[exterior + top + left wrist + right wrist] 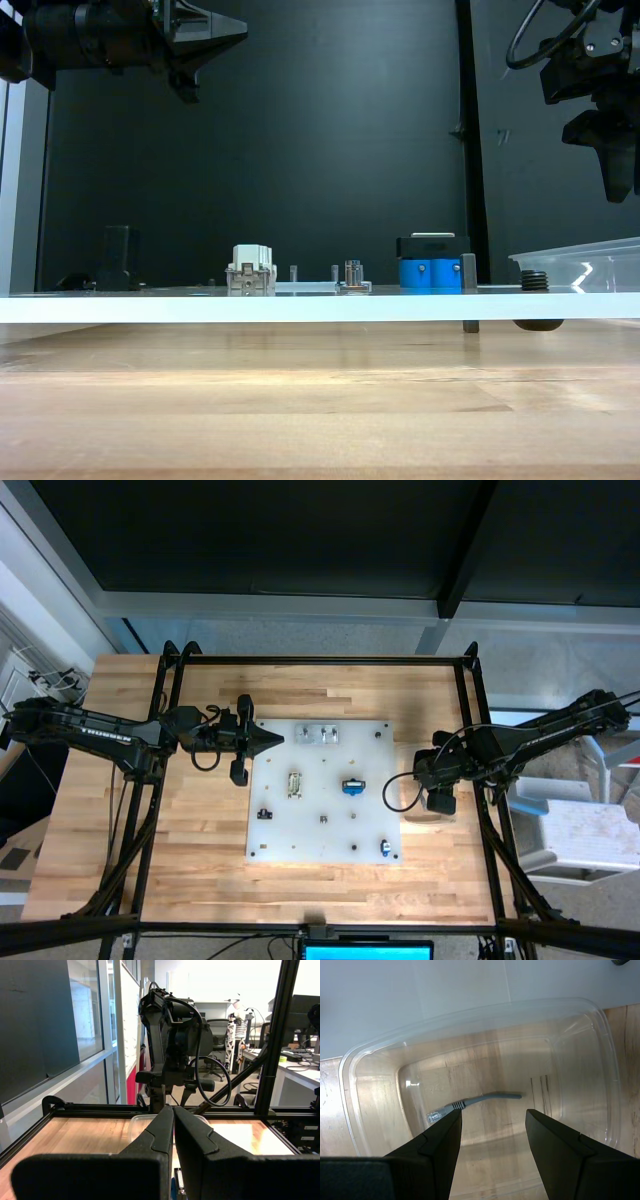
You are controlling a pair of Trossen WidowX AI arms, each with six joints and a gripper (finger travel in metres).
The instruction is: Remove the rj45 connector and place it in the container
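Observation:
The rj45 connector, a clear plug on a short grey cable stub, lies loose on the floor of the container, a clear plastic tub. My right gripper hangs open directly above it, apart from the plug, with nothing between its fingers. In the high view the right gripper is off the white board's right edge, over the container. The low view shows the container beneath the right gripper. My left gripper is shut and empty, raised over the board's left edge; its closed fingers point across the table.
The white board carries a blue block, a grey-white socket, a metal fixture and a small blue part. A black frame surrounds the table. A white bin stands beyond the right edge.

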